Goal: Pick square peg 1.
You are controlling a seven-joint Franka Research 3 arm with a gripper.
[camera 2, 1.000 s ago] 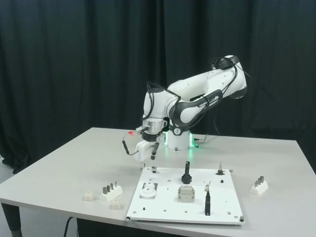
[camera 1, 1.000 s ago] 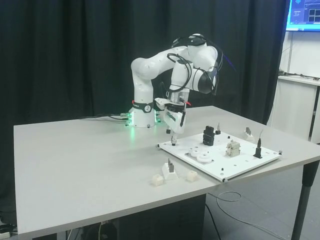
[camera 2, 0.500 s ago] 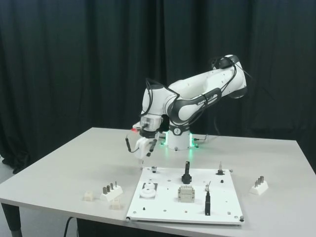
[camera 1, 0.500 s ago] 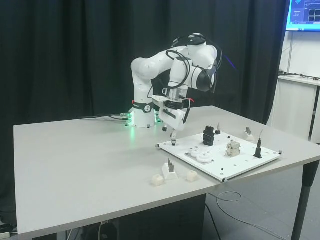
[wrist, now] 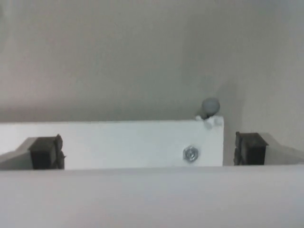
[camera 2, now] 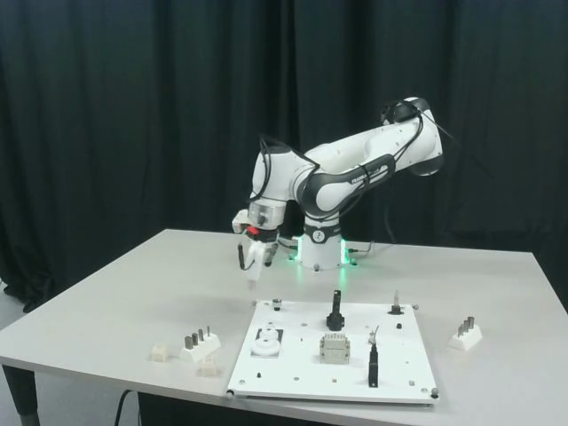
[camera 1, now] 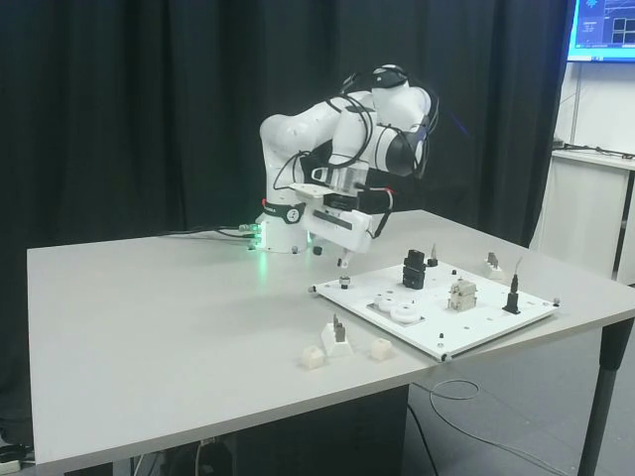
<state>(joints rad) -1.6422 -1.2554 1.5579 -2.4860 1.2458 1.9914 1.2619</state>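
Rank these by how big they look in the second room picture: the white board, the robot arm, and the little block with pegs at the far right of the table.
Largest to smallest:
1. robot arm
2. white board
3. block with pegs

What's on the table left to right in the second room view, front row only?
Small white block → white holder with pegs → white board → second white peg holder.
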